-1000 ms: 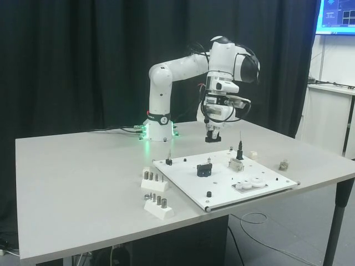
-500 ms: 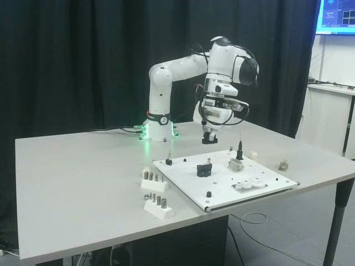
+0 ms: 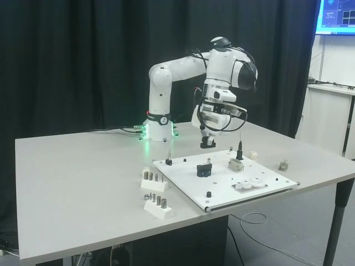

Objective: Insert D-SUB.

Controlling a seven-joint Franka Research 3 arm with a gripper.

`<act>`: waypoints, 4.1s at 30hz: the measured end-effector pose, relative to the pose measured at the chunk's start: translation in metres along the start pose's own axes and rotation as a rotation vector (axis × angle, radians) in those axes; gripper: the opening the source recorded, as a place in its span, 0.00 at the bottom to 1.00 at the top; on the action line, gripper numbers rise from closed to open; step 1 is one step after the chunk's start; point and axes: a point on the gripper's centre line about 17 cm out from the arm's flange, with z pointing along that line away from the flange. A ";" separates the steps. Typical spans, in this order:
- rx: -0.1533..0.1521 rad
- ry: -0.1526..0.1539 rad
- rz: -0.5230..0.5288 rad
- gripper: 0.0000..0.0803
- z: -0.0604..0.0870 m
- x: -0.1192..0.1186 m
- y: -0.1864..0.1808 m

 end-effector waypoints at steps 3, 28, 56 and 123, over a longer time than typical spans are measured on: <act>0.005 0.004 0.002 0.19 0.004 0.000 -0.002; 0.017 0.030 -0.017 0.19 0.023 -0.001 -0.005; 0.000 0.031 -0.052 0.19 0.053 -0.003 0.001; 0.001 0.047 0.016 0.19 0.061 0.004 -0.001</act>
